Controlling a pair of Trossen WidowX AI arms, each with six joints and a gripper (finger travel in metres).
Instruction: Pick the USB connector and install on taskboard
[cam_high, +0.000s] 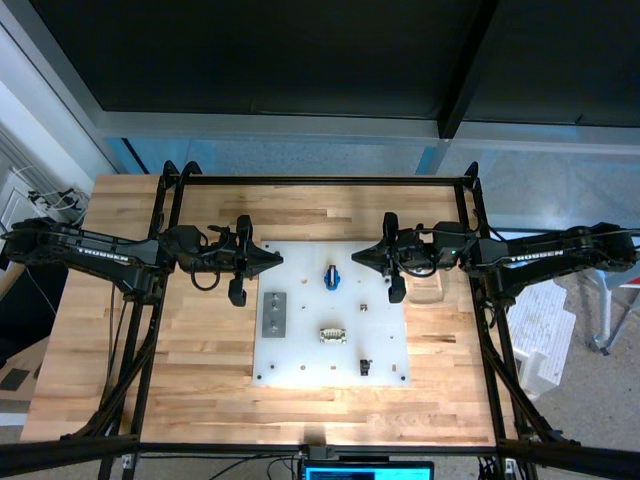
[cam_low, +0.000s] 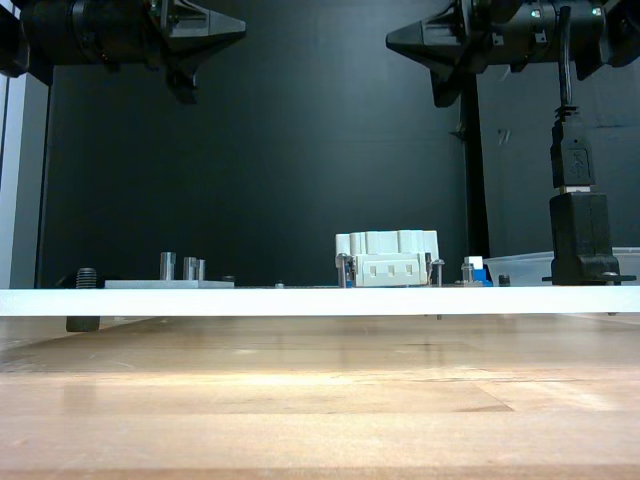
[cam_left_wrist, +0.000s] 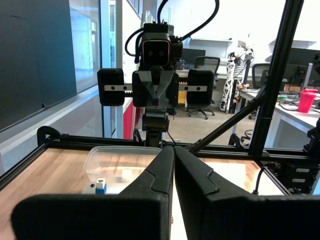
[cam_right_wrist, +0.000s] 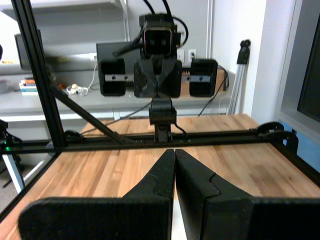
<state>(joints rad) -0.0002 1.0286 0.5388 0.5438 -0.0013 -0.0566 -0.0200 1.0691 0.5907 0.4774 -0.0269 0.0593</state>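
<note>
Over the far left corner of the flat white square plastic taskboard (cam_high: 300, 350), the black left pincer (cam_high: 277, 258): fully closed, the two long fingers (cam_left_wrist: 157, 175) pressed flat together from base to tip, nothing gripped and nothing touched. Tip pointing right, toward the other arm. High above the board in the low view, well clear of everything on it.

Over the far right part of the board, the black right pincer (cam_high: 356, 257): likewise fully closed, fingers (cam_right_wrist: 197, 182) meeting along their whole length with no gap, empty, touching nothing. Tip pointing left, facing the left one, the two well apart, with the small blue upright part (cam_high: 332, 277) on the board between them and slightly nearer.

In the near right part of the board, well apart from both pincers, the small black USB connector (cam_low: 573, 160): upright, silver end down in the top of a black socket block (cam_low: 580, 245), a thin black cable (cam_low: 565, 90) rising from its back. Free of any grip.

Elsewhere on the board: a grey metal block (cam_high: 273, 313) with short pegs at the left, a silver multi-pin connector (cam_high: 333, 334) near the middle. Just beside the board's far right edge, on the light wooden surface (cam_high: 120, 330), a clear plastic tub (cam_high: 429, 291).
</note>
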